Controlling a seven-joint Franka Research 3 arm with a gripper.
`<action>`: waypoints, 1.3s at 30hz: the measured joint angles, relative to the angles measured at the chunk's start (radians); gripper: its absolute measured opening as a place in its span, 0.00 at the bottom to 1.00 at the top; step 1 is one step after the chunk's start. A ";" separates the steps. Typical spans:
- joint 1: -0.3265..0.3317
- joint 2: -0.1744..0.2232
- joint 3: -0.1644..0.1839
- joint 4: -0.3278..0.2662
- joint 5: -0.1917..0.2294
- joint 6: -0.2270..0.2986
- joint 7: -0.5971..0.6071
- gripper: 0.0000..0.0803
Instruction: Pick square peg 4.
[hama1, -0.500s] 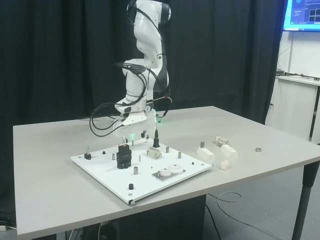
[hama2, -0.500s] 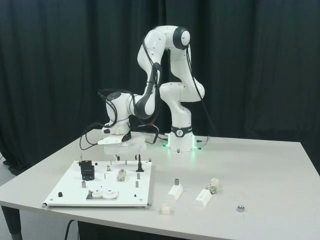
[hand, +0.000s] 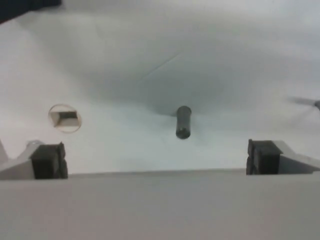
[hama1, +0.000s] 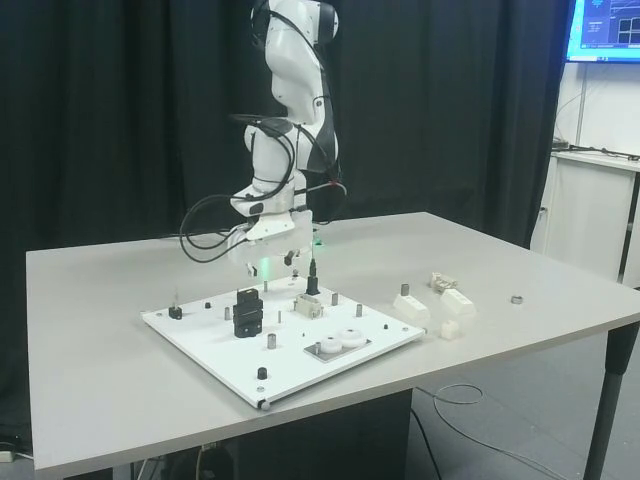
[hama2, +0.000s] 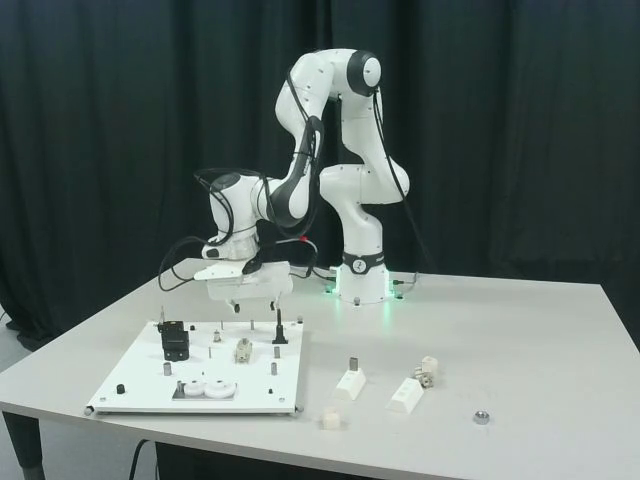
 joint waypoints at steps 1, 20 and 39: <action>0.000 -0.006 0.000 0.001 -0.008 -0.007 0.007 1.00; 0.054 -0.148 0.008 0.014 -0.114 -0.161 0.214 1.00; 0.153 -0.236 0.104 0.042 -0.155 -0.282 0.467 1.00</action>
